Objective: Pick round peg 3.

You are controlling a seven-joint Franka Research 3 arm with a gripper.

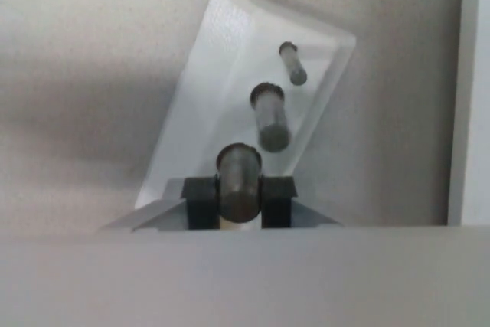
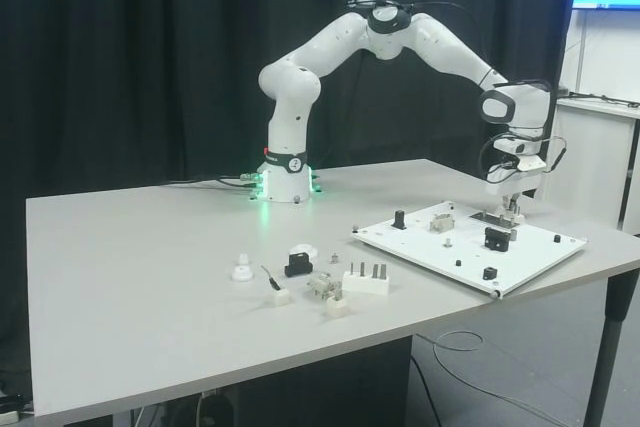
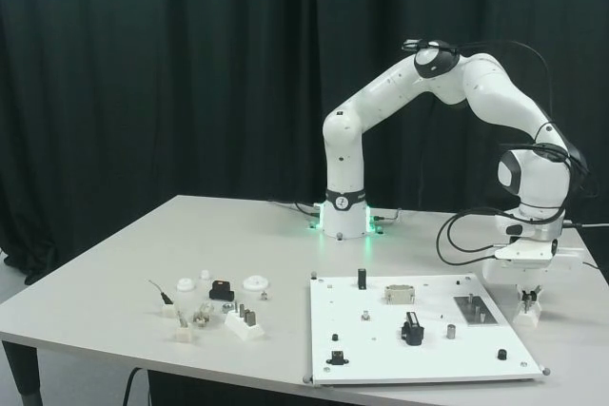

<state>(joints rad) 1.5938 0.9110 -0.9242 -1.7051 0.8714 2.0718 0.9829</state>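
A white holder block (image 1: 253, 59) lies on the grey table under my wrist, with three dark round pegs standing in a row on it. The thinnest peg (image 1: 292, 63) is farthest from my fingers, and a medium peg (image 1: 269, 116) is in the middle. The thickest peg (image 1: 239, 181) stands between my black fingers (image 1: 200, 203). My gripper (image 1: 239, 204) is shut on it. Whether this peg has left its hole is hidden. In the room views the gripper (image 2: 510, 209) (image 3: 526, 303) hangs low at the far right side of the white board, over the small block (image 3: 526, 315).
The white board (image 2: 530, 257) carries several black and grey fixtures. Farther left on the table lie another white peg holder (image 2: 366, 279) and several small loose parts (image 2: 290, 282). The arm's base (image 2: 283, 182) glows green. The table's right edge is close to the gripper.
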